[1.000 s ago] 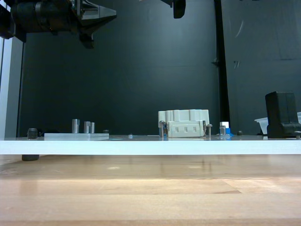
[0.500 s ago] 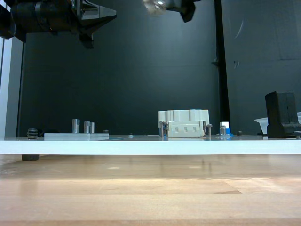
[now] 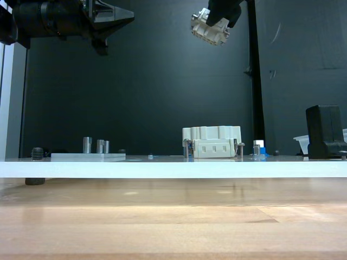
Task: Pick the HAN10E connector and install in the HAN10E hub
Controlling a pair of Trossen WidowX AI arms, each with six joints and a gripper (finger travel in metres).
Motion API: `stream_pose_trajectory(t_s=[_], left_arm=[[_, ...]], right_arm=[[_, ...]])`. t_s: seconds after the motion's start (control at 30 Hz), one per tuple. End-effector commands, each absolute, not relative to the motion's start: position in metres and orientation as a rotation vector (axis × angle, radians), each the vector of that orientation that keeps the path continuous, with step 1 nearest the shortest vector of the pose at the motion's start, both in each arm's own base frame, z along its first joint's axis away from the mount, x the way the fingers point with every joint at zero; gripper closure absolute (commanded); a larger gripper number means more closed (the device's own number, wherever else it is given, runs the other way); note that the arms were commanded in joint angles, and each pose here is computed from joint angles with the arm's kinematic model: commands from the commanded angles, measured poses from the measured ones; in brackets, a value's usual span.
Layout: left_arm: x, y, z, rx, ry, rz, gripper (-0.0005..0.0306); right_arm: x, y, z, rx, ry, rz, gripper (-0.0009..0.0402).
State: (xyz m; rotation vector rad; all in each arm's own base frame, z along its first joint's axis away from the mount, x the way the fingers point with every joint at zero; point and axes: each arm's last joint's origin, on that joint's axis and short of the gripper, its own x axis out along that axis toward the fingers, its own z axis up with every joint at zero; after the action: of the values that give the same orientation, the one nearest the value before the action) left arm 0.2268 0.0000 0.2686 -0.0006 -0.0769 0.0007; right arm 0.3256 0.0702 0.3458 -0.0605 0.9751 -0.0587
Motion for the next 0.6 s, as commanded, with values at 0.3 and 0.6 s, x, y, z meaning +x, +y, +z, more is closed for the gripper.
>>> stream_pose_trajectory(t_s=[0.3,0.6], left_arm=[[0.2268,0.0000,0.2687,-0.001,-0.077,0.001,0.0300],[0.2268,0.0000,0.2687,-0.001,-0.077,0.000,0.0300]], right_arm=[[0.360,0.093,0.311,-0.027,1.224,-0.037,0.0359],[0.389,0.115,0.289,-0.050,1.365,-0.058,0.0359]])
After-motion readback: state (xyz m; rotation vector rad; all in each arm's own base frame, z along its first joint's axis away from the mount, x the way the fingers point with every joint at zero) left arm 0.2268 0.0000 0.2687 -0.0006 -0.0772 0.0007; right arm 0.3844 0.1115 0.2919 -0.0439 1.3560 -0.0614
